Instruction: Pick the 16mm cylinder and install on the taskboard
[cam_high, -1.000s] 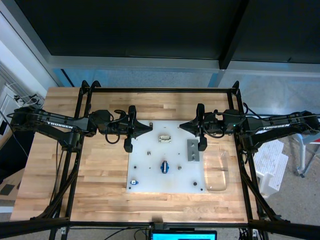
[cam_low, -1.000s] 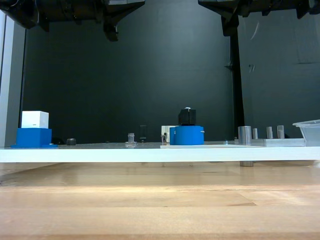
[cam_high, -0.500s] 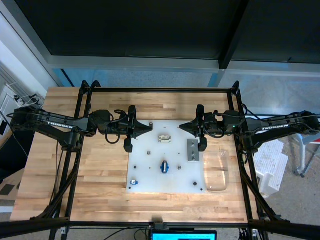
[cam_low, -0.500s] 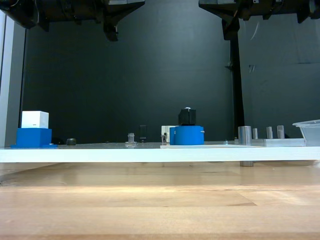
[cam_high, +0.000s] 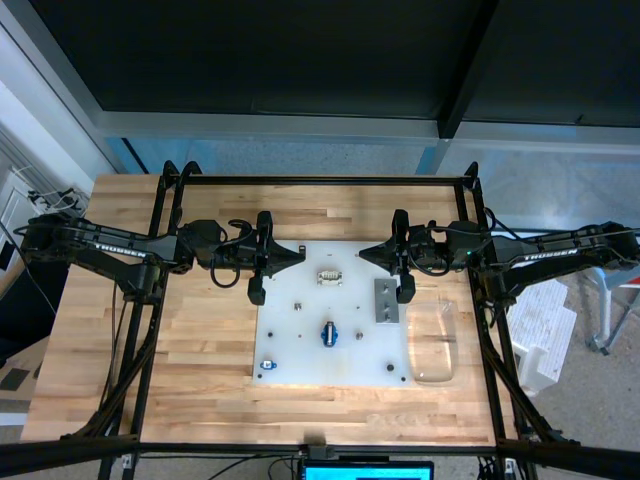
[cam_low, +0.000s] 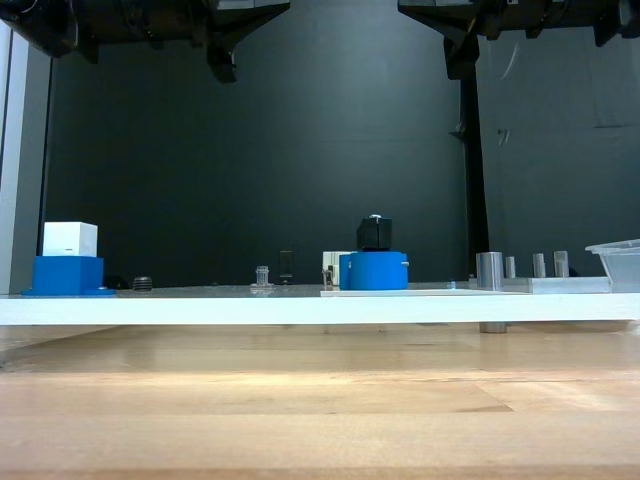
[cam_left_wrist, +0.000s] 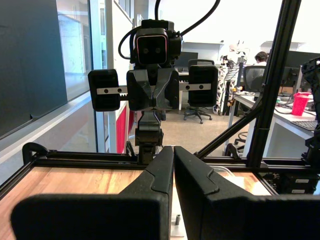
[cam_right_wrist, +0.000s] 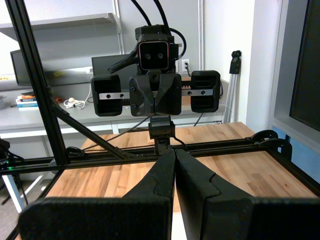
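The taskboard (cam_high: 300, 345) is a square white plate in the middle of the table, seen edge-on in the low view (cam_low: 200, 308). On it stand a blue fitting (cam_high: 329, 334) (cam_low: 373, 270), a grey metal block (cam_high: 386, 300) and a beige connector (cam_high: 329, 276). The 16mm cylinder (cam_high: 358, 337) (cam_low: 489, 270) stands upright on the board just right of the blue fitting. My left gripper (cam_high: 300, 252) (cam_left_wrist: 173, 148) hovers shut over the board's far left edge. My right gripper (cam_high: 362, 253) (cam_right_wrist: 175, 151) hovers shut over the far edge, facing it. Neither holds anything.
A clear plastic tray (cam_high: 436, 345) (cam_low: 618, 262) lies just right of the board. A small blue base with a white cube (cam_high: 265, 366) (cam_low: 68, 262) sits at the board's near left corner. Black frame rails (cam_high: 320, 181) border the table.
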